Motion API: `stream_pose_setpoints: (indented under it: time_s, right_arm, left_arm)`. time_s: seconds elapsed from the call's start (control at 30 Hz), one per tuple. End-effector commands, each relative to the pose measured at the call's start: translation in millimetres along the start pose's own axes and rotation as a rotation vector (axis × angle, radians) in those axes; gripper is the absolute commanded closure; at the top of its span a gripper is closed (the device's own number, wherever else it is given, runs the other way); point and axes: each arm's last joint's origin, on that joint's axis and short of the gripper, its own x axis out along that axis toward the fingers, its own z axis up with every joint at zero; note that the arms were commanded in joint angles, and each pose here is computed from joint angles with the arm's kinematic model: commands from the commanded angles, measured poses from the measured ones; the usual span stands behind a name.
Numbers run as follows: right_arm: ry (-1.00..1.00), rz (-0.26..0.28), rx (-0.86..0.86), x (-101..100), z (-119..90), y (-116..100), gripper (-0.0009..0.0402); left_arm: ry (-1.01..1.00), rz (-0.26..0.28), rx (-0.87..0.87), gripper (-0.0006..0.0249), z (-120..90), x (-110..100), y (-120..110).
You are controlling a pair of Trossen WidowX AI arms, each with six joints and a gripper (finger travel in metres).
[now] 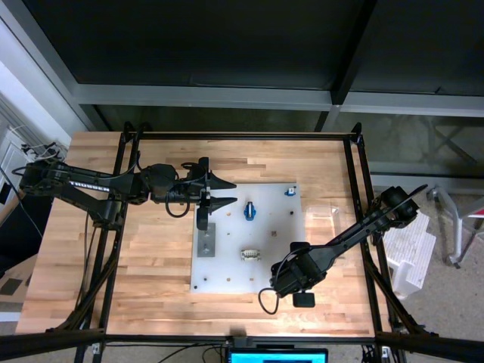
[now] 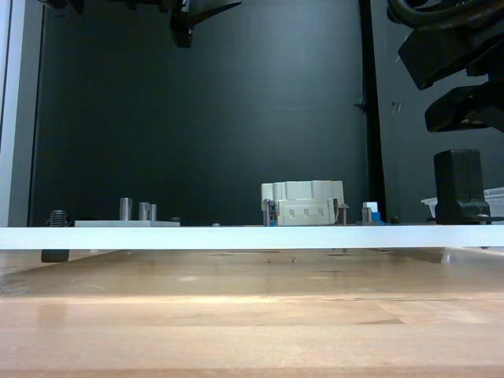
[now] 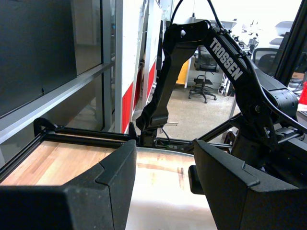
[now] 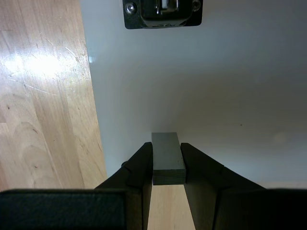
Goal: Pick the 16mm bar and install on taskboard
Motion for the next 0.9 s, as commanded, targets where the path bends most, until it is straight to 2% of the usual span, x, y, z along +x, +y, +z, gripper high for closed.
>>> stream_pose_setpoints:
  time_s: [0.03,0.57,0.73,0.9]
  right_arm:
    - [-0.002,0.0,-0.001,0,0,0,0.0366]
    - [-0.016,0.012,-0.021,-8,-2,-1,0.0178]
    - [-0.033,0.02,-0.072,-24,-10,-5,0.0152]
    - [-0.047,0.027,-0.1,-43,-21,-11,0.0156]
  left_arm:
    - [0.0,0.0,0.0,0.008,0,0,0]
    - [0.0,0.0,0.0,0.008,0,0,0]
    - [0.0,0.0,0.0,0.008,0,0,0]
    - [0.0,0.0,0.0,0.008,0,0,0]
